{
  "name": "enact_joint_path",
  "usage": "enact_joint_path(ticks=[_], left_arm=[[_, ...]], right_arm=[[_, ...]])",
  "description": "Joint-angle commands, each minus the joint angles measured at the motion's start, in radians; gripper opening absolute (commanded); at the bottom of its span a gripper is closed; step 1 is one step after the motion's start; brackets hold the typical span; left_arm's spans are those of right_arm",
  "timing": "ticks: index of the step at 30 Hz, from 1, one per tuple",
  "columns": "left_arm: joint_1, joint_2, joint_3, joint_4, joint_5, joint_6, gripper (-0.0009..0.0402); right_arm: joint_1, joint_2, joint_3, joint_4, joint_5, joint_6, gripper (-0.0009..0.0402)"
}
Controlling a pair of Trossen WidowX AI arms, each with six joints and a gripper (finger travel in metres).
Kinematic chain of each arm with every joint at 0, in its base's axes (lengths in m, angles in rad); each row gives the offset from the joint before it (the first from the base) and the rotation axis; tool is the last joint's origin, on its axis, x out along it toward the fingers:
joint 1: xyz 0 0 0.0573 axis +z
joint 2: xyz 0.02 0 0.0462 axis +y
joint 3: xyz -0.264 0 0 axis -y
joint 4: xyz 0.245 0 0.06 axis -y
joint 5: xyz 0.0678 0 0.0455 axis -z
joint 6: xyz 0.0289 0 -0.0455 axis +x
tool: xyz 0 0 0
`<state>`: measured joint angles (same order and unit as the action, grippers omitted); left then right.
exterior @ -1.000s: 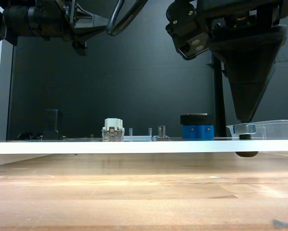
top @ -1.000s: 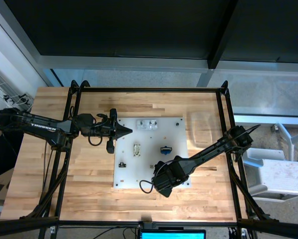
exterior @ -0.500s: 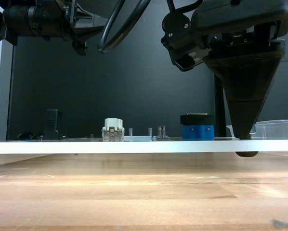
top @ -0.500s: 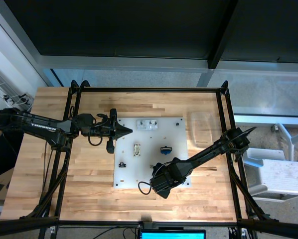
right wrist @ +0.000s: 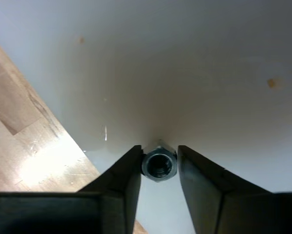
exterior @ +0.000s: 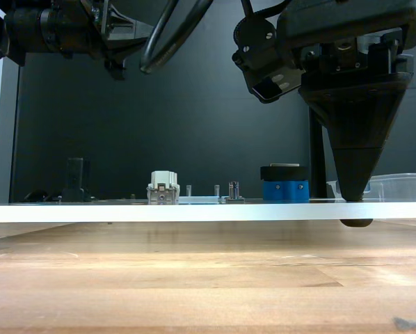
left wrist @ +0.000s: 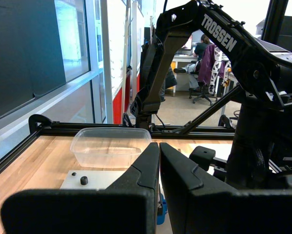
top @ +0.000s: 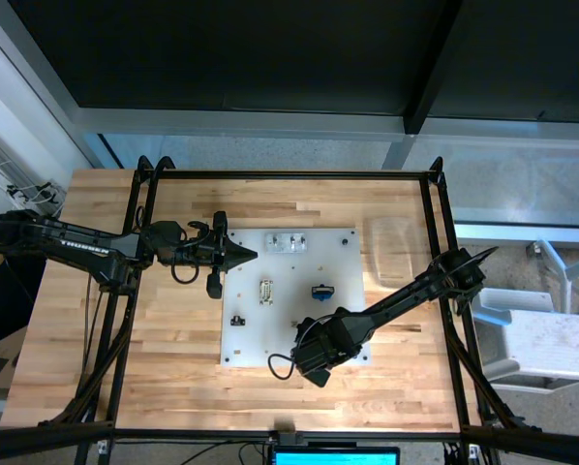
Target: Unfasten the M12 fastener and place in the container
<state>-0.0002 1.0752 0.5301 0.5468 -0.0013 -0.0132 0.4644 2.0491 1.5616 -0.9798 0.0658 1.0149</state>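
The small silver M12 nut [right wrist: 158,165] sits between the two fingers of my right gripper [right wrist: 158,149], which is shut on it, pointing straight down at the white board [right wrist: 209,73]. The low view shows the right gripper [exterior: 354,195] with its tip on the board near the right edge, hiding both nut and stud. I cannot tell whether the nut is still on its stud. The clear container [top: 394,247] lies off the board at the far right with nothing seen in it. My left gripper [top: 247,255] hovers shut at the board's far left edge.
On the board [top: 270,329] stand a blue block [top: 321,291], a white connector [top: 266,291] and small posts at the back. A black frame rail [top: 289,175] runs around the table. The right arm [top: 406,295] slants over the board's right side.
The right gripper dropped from just above the nut onto it and closed around it; the nut, seen on its stud a second ago in the low view, is now covered. The left arm stayed put.
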Motion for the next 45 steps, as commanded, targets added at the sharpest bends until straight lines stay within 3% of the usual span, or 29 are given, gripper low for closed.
enact_joint_path(ticks=[1,8,11,15,21,26,34,45], left_arm=[[0.000,0.000,0.000,0.000,0.000,0.000,0.0000],[0.000,0.000,0.000,0.000,0.000,0.000,0.0000],[0.000,0.000,0.000,0.000,0.000,0.000,0.0000],[0.000,0.000,0.000,0.000,0.000,0.000,0.0000],[0.000,0.000,0.000,0.000,0.000,0.000,0.0000],[0.000,0.000,0.000,0.000,0.000,0.000,0.0000],[0.000,0.000,0.000,0.000,0.000,0.000,0.0000],[0.000,0.000,0.000,0.000,0.000,0.000,0.0000]], right_arm=[[0.000,0.000,0.000,-0.003,-0.008,-0.011,0.0066],[0.000,0.000,0.000,-0.001,-0.008,-0.049,0.0030],[0.000,0.000,0.000,-0.001,-0.008,-0.134,0.0026],[0.000,0.000,0.000,-0.002,-0.008,-0.346,0.0025],[0.000,0.000,0.000,-0.002,-0.008,-0.769,0.0025],[0.000,0.000,0.000,-0.002,-0.007,-1.039,0.0025],[0.000,0.000,0.000,0.002,-0.007,-1.354,0.0025],[0.000,-0.002,0.000,0.002,-0.007,-1.672,0.0018]])
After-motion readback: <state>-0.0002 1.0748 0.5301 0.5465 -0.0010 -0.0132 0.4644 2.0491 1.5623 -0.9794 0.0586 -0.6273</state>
